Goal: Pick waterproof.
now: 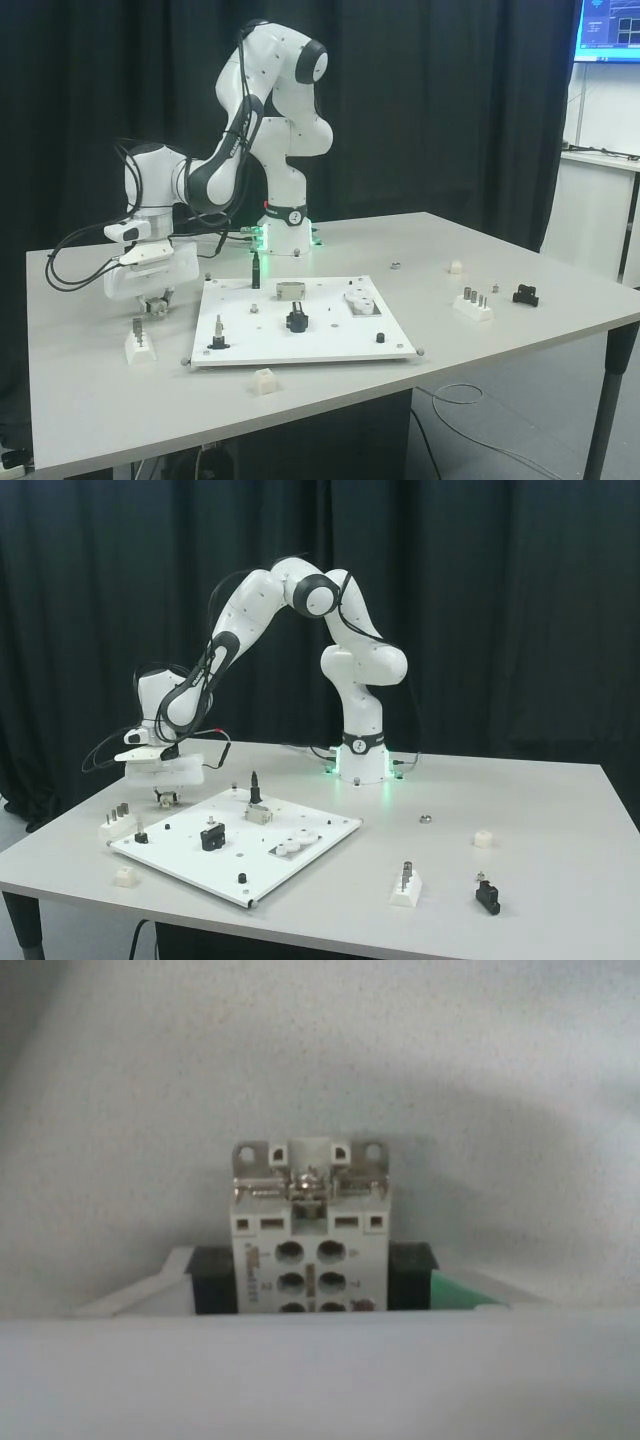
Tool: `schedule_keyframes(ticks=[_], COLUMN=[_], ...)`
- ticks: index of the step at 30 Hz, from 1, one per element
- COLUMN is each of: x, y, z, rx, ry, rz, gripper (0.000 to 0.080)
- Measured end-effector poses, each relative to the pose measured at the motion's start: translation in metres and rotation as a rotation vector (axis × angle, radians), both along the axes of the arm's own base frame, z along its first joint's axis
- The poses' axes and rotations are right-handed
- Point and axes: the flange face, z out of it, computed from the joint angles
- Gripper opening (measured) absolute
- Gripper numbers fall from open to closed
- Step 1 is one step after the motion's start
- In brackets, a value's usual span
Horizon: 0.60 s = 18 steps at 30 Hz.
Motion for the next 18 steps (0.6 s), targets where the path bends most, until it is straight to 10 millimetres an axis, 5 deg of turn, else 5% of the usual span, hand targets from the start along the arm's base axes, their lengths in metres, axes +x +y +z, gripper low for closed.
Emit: schedule_keyframes(ticks=[1,18], x=[0.0,0.007], y=[0.0,-0.013], z=[0.0,0.022], rx=[0.0,0.006], ry=[0.0,-0.02], rz=[0.0,0.002], gripper=[0.031,0.031])
